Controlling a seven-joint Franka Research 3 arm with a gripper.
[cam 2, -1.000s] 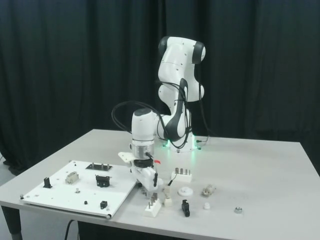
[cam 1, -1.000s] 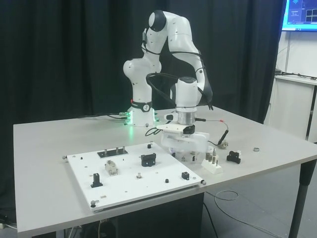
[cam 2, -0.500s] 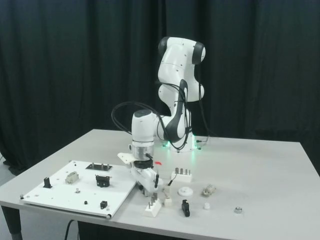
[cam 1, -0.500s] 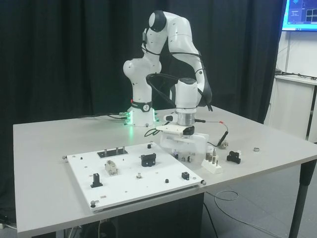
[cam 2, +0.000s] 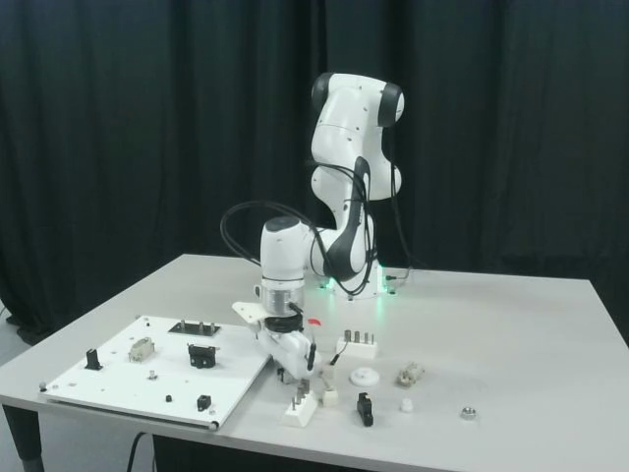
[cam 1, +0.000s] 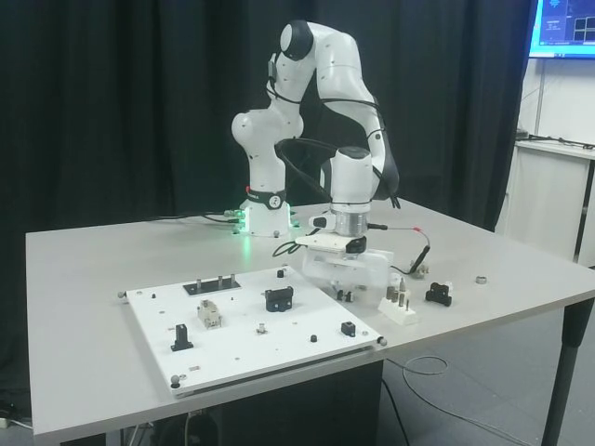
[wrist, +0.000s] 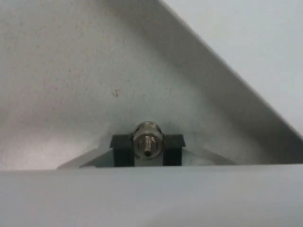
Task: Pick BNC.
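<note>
1. The grey rectangular table (cam 1: 84,269) carries the white seven-joint arm (cam 1: 321,56), which is bolted at the back edge. It also carries a white square assembly board (cam 1: 242,344) fitted with small black and grey parts. A white holder block (cam 1: 398,309) with upright pins stands just beside the board's near corner.

2. Change over the last second: in both room views the wrist has shifted slightly towards the board and appears marginally higher. The move is small. The two-finger gripper (cam 1: 342,290) now hangs low, just off the board's corner and near the holder block. Whether it is clear of the table cannot be told from the room views.

3. Meaning for the task: judged from the shift, the grasp is made and the lift has started. The pick is nearly complete, with only a clear raise remaining.

4. End effector: the wrist view shows the black pads (wrist: 121,150) closed narrow against both sides of the part.

5. Task item: the small grey metal cylindrical BNC connector (wrist: 147,140) sits centred between the pads. A ribbed collar and a thin centre pin face the camera, and it appears straight, not tilted.
</note>
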